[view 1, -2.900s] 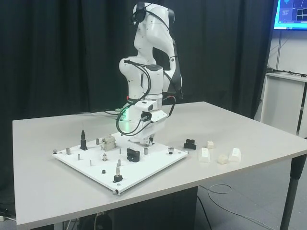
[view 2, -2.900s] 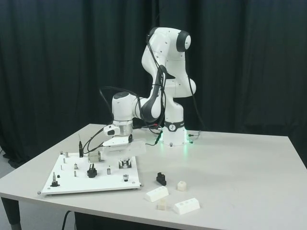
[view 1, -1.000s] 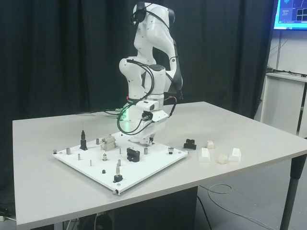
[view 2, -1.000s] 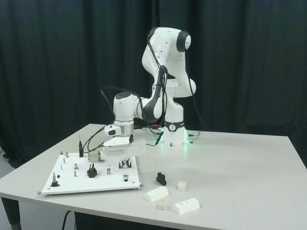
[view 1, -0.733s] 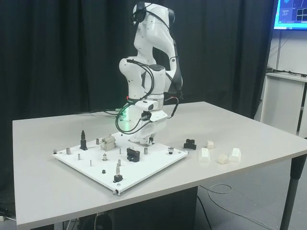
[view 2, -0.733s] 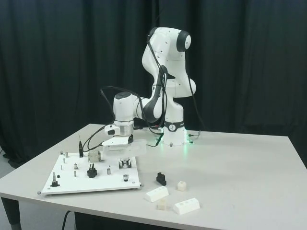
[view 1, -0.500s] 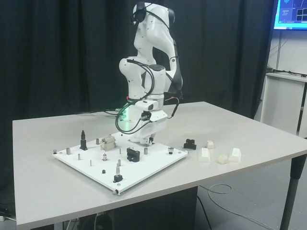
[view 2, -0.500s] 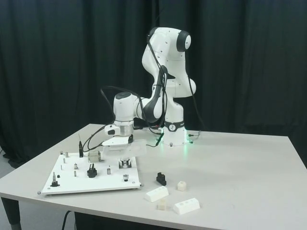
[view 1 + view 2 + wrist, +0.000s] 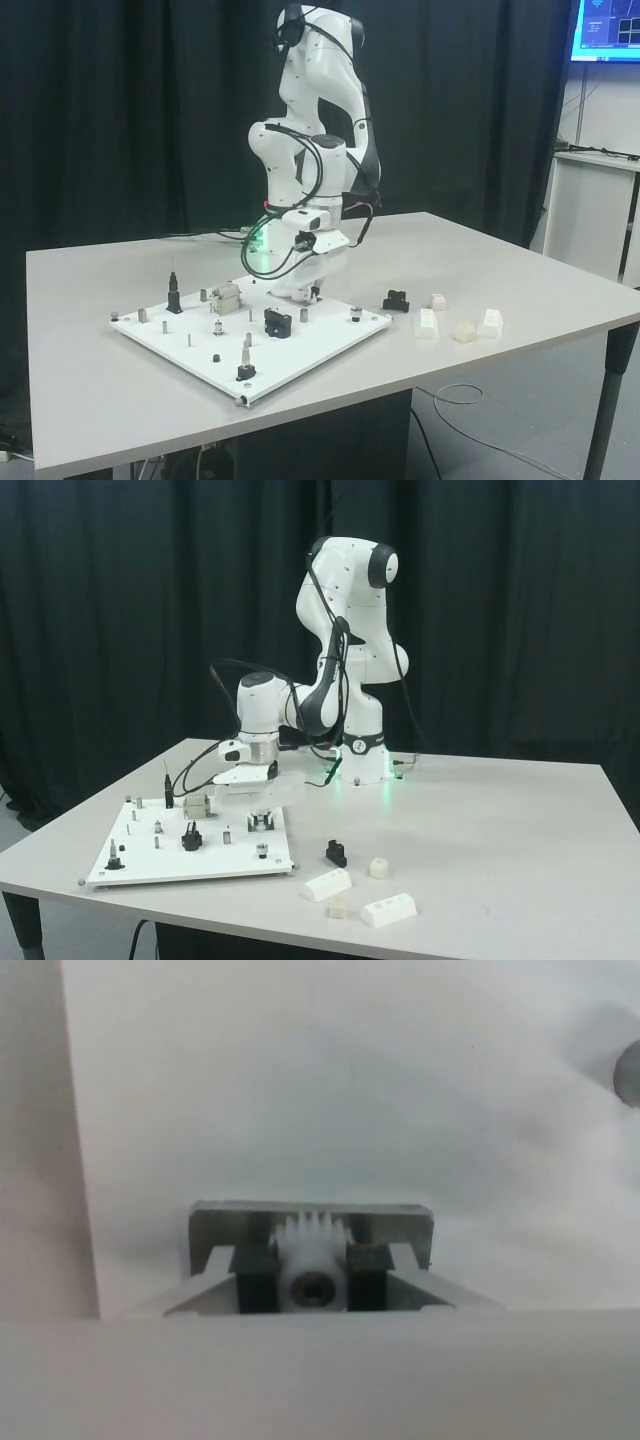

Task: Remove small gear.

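Observation:
In the wrist view a small white gear (image 9: 312,1258) sits between the two black finger pads (image 9: 256,1278), which press on it from both sides. A grey metal bracket (image 9: 312,1216) lies just behind it, over the white board (image 9: 300,1090). My gripper (image 9: 307,292) is shut on the gear low over the board's (image 9: 310,345) far side, near the arm's base. From the second room camera the gripper (image 9: 260,819) hangs just above the board (image 9: 215,865), and the gear itself is too small to make out.
The board carries several pegs and fittings, among them a black fitting (image 9: 277,323) and a grey block (image 9: 227,297). Beside the board on the grey table lie a black part (image 9: 396,299) and several white blocks (image 9: 427,324) (image 9: 389,909).
The wrist and gripper have risen slightly above the board over the last three seconds. Nothing else on the table has moved.

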